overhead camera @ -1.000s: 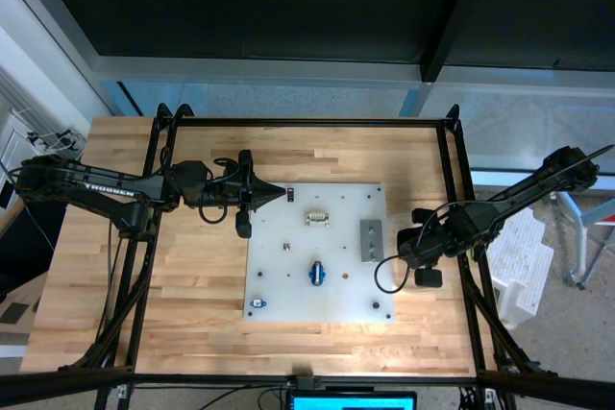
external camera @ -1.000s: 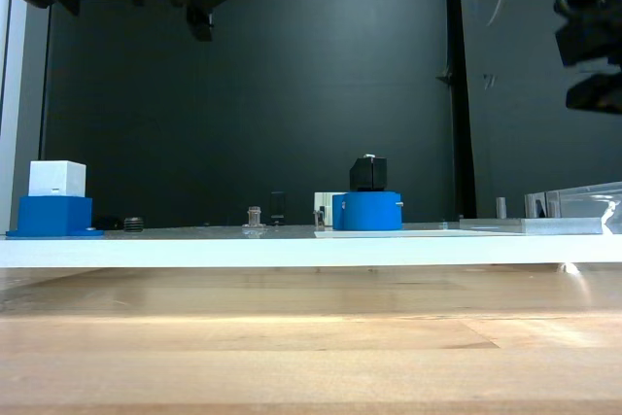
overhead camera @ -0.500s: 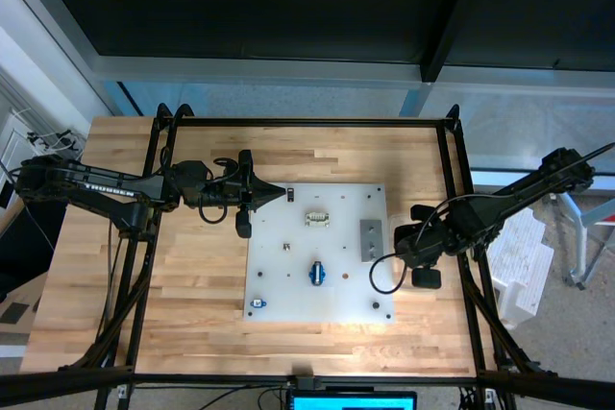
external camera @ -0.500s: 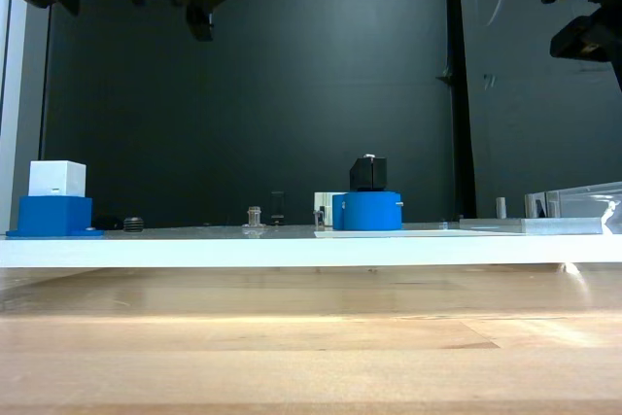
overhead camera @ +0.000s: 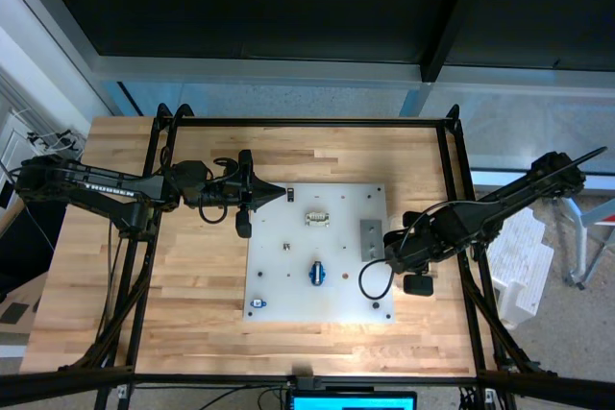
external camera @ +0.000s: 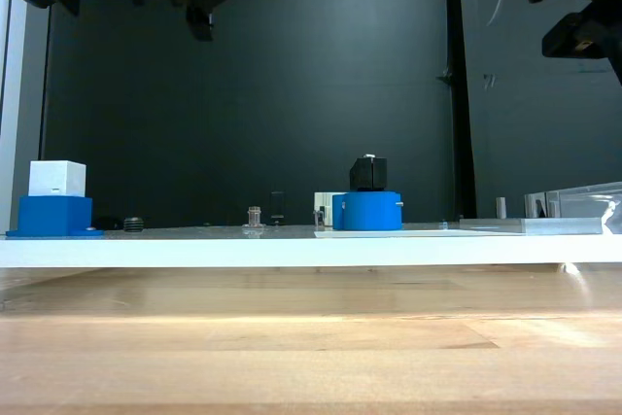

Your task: Pick the 16mm cylinder and install on the taskboard

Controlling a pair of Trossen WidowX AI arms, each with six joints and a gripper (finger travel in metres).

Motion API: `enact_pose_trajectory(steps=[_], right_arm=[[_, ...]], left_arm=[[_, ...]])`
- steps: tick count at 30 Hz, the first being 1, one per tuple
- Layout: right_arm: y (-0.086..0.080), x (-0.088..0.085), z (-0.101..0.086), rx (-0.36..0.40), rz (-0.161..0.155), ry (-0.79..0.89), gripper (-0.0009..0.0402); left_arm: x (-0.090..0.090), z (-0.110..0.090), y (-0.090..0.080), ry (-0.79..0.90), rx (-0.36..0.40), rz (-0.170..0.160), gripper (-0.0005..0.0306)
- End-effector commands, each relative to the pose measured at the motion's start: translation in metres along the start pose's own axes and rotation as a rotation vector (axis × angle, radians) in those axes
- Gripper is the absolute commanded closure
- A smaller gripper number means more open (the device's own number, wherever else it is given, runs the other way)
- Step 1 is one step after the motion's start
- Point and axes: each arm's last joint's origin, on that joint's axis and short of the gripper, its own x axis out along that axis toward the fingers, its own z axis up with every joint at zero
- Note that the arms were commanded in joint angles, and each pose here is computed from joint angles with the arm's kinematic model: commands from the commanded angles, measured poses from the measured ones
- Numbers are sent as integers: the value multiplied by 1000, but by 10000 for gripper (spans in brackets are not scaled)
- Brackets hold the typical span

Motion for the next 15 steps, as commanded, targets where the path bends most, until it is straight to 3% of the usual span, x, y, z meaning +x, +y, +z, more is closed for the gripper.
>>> enact_pose_trajectory(steps=[1,15], right_arm=[[2,1,7,7,-2,0,393],[2,10,42,62,-39,10,393]], left_arm=[[0,0,0,0,0,0,300],[0,0,0,-1,0,0,300]])
